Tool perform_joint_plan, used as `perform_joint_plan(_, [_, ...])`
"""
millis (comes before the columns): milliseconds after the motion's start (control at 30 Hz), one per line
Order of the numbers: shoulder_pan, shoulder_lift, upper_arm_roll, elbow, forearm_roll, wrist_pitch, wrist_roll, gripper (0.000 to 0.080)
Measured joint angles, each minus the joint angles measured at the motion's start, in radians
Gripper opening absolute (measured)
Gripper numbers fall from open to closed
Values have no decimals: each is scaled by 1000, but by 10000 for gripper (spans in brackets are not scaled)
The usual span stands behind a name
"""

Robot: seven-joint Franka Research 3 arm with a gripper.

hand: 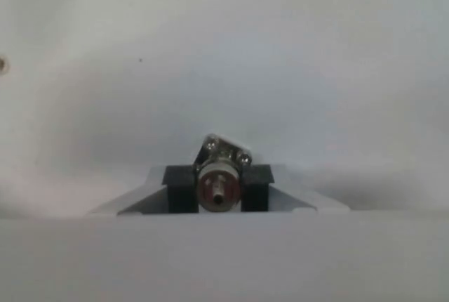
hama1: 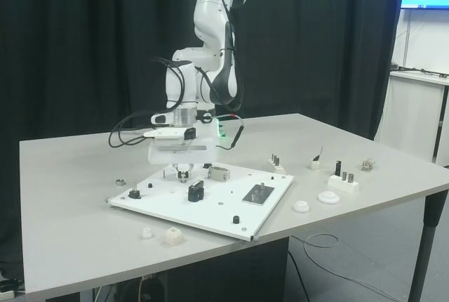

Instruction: Insert BNC.

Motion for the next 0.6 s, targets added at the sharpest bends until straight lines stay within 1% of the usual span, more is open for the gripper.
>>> perform_joint_plan(300, [2,0,0,0,-3,1,160,127])
perform_joint_plan(600, [9,0,-5,0,-18,1,336,127])
